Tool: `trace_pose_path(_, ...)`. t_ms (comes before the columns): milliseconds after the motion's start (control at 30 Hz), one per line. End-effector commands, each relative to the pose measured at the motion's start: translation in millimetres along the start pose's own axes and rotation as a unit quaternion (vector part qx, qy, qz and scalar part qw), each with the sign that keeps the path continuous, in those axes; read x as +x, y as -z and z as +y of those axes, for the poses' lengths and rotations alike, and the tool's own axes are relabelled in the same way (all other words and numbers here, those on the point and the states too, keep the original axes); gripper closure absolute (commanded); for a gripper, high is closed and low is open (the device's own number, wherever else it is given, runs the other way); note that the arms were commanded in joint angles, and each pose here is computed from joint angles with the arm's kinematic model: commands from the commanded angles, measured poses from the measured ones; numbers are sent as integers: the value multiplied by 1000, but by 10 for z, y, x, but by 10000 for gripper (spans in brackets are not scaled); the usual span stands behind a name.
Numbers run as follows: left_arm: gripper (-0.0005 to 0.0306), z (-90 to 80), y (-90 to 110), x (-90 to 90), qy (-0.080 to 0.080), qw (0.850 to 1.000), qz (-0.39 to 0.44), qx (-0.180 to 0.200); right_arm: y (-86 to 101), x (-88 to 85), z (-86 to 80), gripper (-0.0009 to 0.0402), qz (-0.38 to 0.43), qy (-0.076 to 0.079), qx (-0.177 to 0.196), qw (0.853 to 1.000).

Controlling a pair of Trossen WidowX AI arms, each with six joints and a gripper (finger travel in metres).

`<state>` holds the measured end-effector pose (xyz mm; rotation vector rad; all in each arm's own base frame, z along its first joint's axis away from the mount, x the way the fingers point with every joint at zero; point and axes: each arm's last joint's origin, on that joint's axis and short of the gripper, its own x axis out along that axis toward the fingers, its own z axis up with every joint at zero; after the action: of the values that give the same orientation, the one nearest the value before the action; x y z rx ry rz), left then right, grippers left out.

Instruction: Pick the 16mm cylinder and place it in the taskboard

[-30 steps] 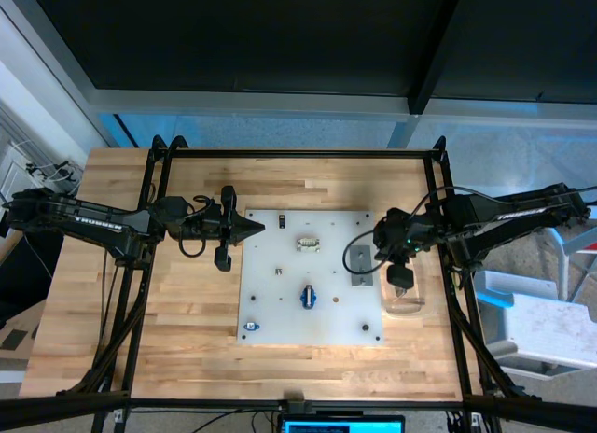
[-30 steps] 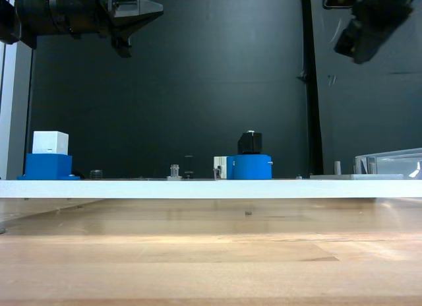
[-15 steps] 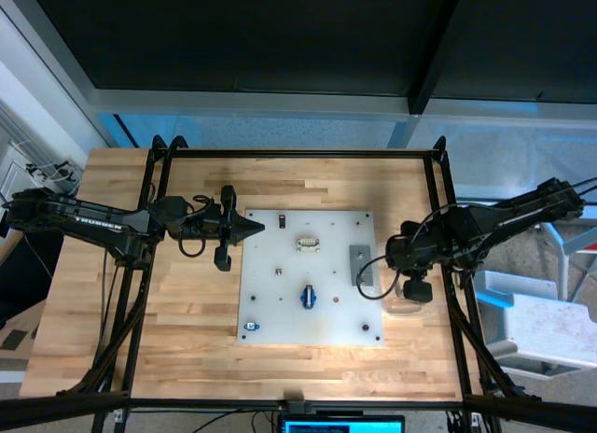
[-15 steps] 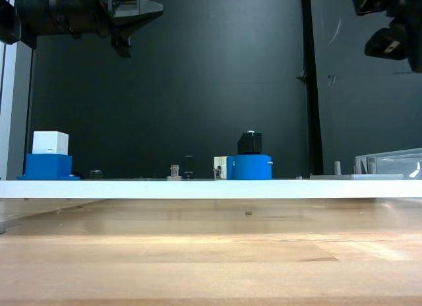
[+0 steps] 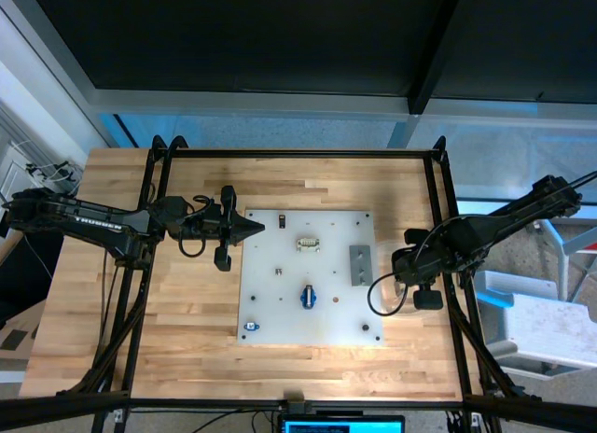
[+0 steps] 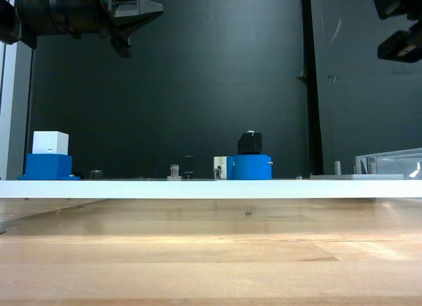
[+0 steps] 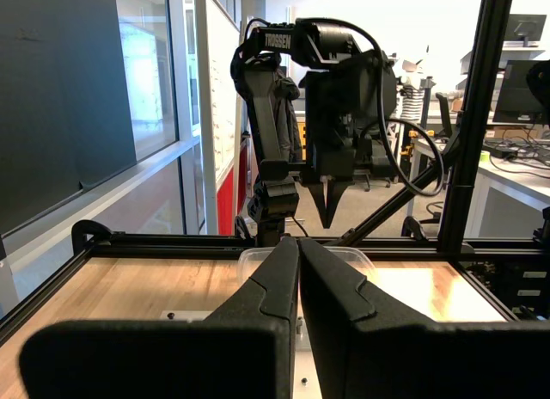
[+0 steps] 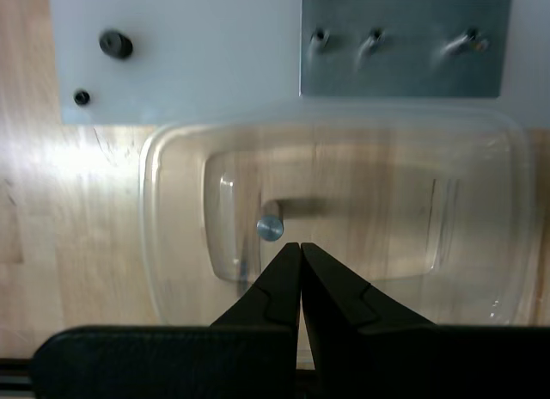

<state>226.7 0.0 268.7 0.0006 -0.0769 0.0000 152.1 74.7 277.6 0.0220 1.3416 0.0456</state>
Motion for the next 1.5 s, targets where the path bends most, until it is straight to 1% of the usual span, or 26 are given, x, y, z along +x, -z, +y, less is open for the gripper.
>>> trace_pose_path(33,300,0,1,1,0,1000,0,0,33,58,24,383,7,2,-9,1000)
trace_pose_path(133,300,0,1,1,0,1000,0,0,39,83,33,351,6,1,-11,1000)
trace_pose_path(367,300,1,1,1,0,1000,0,0,89,187,58,253,15,3,-14,1000)
trace_pose_path(500,300,1,1,1,0,1000,0,0,99,247,80,216,9,-1,-19,1000)
trace_pose_path(567,300,0,1,1,0,1000,0,0,103,276,84,205,13,1,-19,1000)
trace_pose_path(733,300,0,1,1,0,1000,0,0,117,363,88,193,22,8,-21,999)
trace_pose_path(800,300,1,1,1,0,1000,0,0,120,393,88,192,19,9,-21,1000)
trace_pose_path(1000,300,0,1,1,0,1000,0,0,132,459,90,192,25,20,-26,999)
trace_pose_path(1300,300,0,1,1,0,1000,0,0,114,560,118,192,31,22,-27,999)
trace_pose_path(1500,300,1,2,1,0,1000,0,0,125,656,125,192,26,19,-21,999)
